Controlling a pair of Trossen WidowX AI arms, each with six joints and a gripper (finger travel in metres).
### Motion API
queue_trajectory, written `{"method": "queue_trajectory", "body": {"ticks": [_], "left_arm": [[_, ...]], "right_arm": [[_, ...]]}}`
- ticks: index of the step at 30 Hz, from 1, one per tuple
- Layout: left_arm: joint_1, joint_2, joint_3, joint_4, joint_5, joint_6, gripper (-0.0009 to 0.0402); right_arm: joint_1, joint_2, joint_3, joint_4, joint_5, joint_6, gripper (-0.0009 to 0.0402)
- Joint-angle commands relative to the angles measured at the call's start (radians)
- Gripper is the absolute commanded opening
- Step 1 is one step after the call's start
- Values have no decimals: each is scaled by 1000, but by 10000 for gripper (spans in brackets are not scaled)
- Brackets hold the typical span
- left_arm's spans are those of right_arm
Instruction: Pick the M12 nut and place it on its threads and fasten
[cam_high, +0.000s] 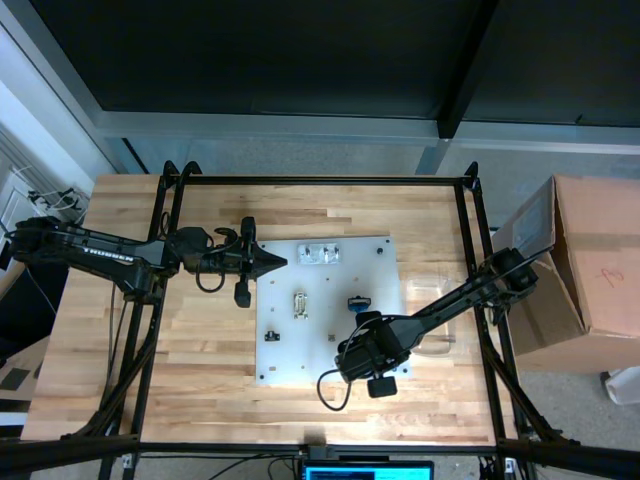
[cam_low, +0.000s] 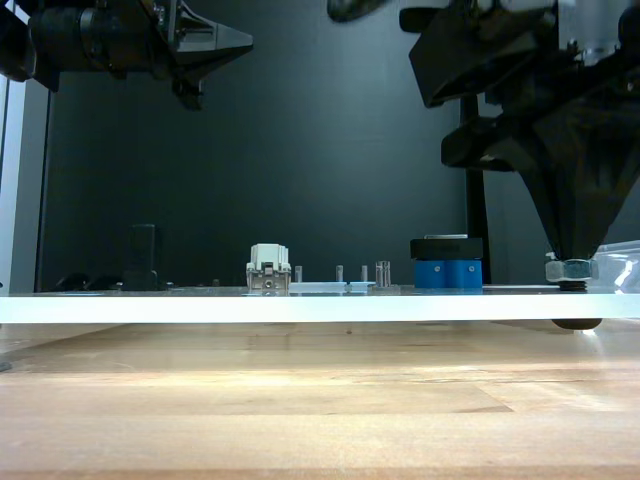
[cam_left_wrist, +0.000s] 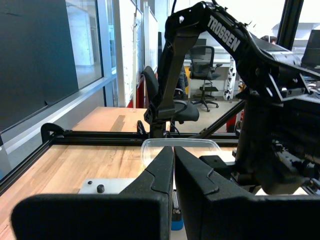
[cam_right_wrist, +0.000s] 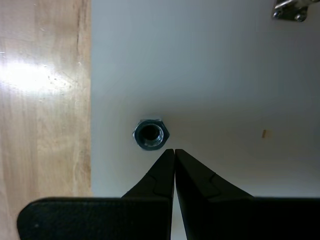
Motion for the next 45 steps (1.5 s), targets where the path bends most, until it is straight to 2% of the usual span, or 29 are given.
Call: {"method": "queue_trajectory", "body": {"ticks": [1, 3, 4, 5, 9, 13, 15, 25, 26, 27, 30, 31, 32, 35, 38, 40, 45], "left_arm": [[0, 0, 0, 0, 0, 0, 0], [0, 0, 0, 0, 0, 0, 0], [0, 0, 0, 0, 0, 0, 0], [0, 0, 0, 0, 0, 0, 0], [0, 0, 0, 0, 0, 0, 0], [0, 0, 0, 0, 0, 0, 0], [0, 0, 0, 0, 0, 0, 0], [0, 0, 0, 0, 0, 0, 0], [0, 0, 0, 0, 0, 0, 0], [0, 0, 0, 0, 0, 0, 0], [0, 0, 0, 1, 0, 0, 0], [0, 0, 0, 0, 0, 0, 0], [0, 0, 0, 0, 0, 0, 0], [0, 0, 0, 0, 0, 0, 0], [0, 0, 0, 0, 0, 0, 0], [0, 0, 0, 0, 0, 0, 0], [0, 0, 0, 0, 0, 0, 0]], "right_arm": [[2, 9, 0, 11, -75, -11, 0], [3, 6, 0, 16, -205, -45, 0], [3, 2, 1, 18, -245, -53, 0], [4, -2, 1, 16, -256, -51, 0], [5, -10, 1, 8, -206, -52, 0], [5, -10, 1, -10, -51, -44, 0], [5, -10, 1, -11, -9, -27, 0], [3, -7, -10, 19, 0, -22, 0], [3, -7, -10, 20, -9, -21, 0], [3, -7, -10, 19, -45, -24, 0], [3, -8, -10, 20, -241, -49, 0], [3, -9, -10, 19, -273, -53, 0], [3, -9, -10, 16, -270, -52, 0], [3, -13, -10, 2, -210, -52, 0], [3, -14, -10, -14, -91, -49, 0], [2, -14, -10, -15, -30, -39, 0], [2, -14, -10, -8, 74, -18, 0]]}}
